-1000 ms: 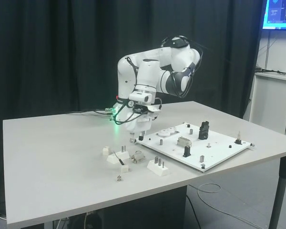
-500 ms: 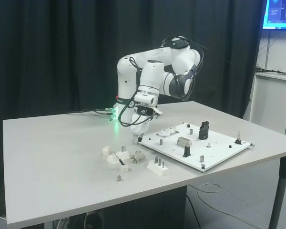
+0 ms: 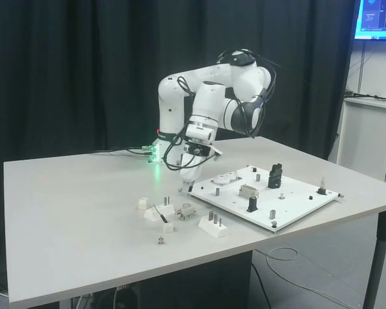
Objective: Pick waterproof.
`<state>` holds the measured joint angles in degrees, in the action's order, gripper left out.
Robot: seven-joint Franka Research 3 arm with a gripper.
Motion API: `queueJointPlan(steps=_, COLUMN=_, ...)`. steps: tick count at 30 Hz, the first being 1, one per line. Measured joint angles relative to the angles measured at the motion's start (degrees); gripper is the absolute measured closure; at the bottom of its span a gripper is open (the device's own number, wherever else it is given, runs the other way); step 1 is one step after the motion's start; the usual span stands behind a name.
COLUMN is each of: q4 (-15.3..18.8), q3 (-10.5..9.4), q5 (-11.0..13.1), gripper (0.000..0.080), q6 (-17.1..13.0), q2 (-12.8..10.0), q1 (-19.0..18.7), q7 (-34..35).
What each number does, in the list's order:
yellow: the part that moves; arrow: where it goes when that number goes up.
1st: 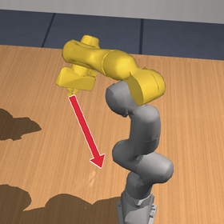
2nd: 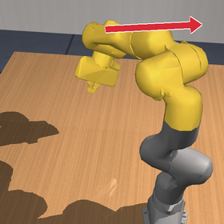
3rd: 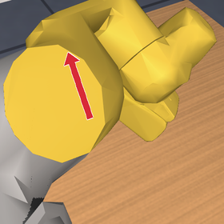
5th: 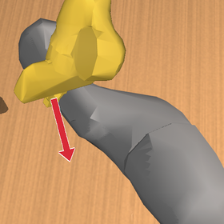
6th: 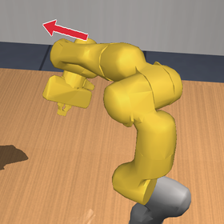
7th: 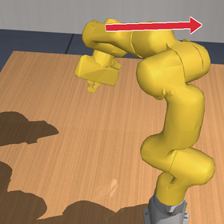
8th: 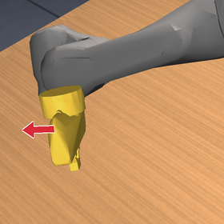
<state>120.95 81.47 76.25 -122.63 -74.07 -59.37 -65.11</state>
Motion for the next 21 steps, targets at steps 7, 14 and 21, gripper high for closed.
queueJointPlan(steps=7, q4=-0.2, q3=-0.03, q5=-1.3, gripper=0.0003, q6=-1.0, q2=0.0, q1=-0.2, q7=-4.4)
queueJointPlan(steps=14, q4=-0.2, q3=-0.19, q5=-2.5, gripper=0.0003, q6=-2.4, q2=0.0, q1=-0.3, q7=-10.5)
queueJointPlan(steps=21, q4=-0.2, q3=-0.67, q5=-3.2, gripper=0.0003, q6=-3.3, q2=0.0, q1=-0.4, q7=-15.9)
